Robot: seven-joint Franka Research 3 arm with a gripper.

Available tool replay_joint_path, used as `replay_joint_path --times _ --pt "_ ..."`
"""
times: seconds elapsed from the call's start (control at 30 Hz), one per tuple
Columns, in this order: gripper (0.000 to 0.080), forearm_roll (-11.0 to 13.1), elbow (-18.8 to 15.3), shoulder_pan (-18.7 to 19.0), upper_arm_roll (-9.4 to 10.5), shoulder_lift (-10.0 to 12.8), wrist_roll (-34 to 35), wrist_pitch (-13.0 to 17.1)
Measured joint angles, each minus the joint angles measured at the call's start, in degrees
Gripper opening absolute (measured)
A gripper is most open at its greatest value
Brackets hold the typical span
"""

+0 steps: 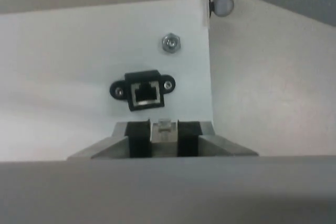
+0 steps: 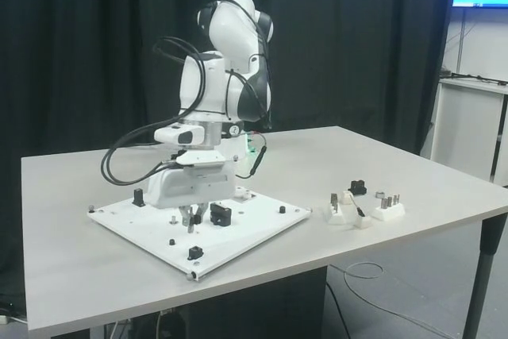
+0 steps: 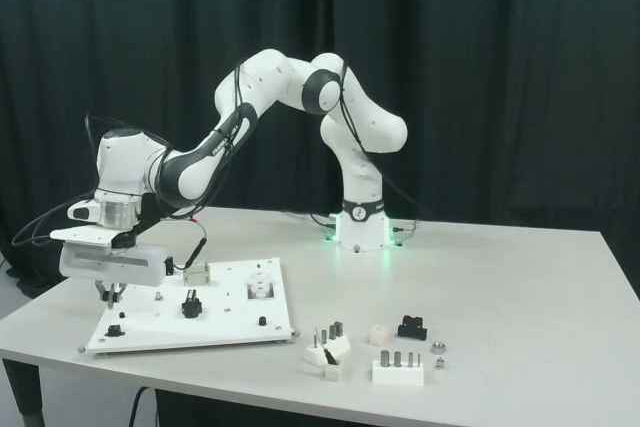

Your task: Insert Ethernet.

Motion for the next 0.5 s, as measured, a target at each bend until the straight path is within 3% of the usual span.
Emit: replay_joint_path --times 0.5 --pt "0.0104 2.3 2.0 -0.5 0.00 2.2 -6.9 0.0"
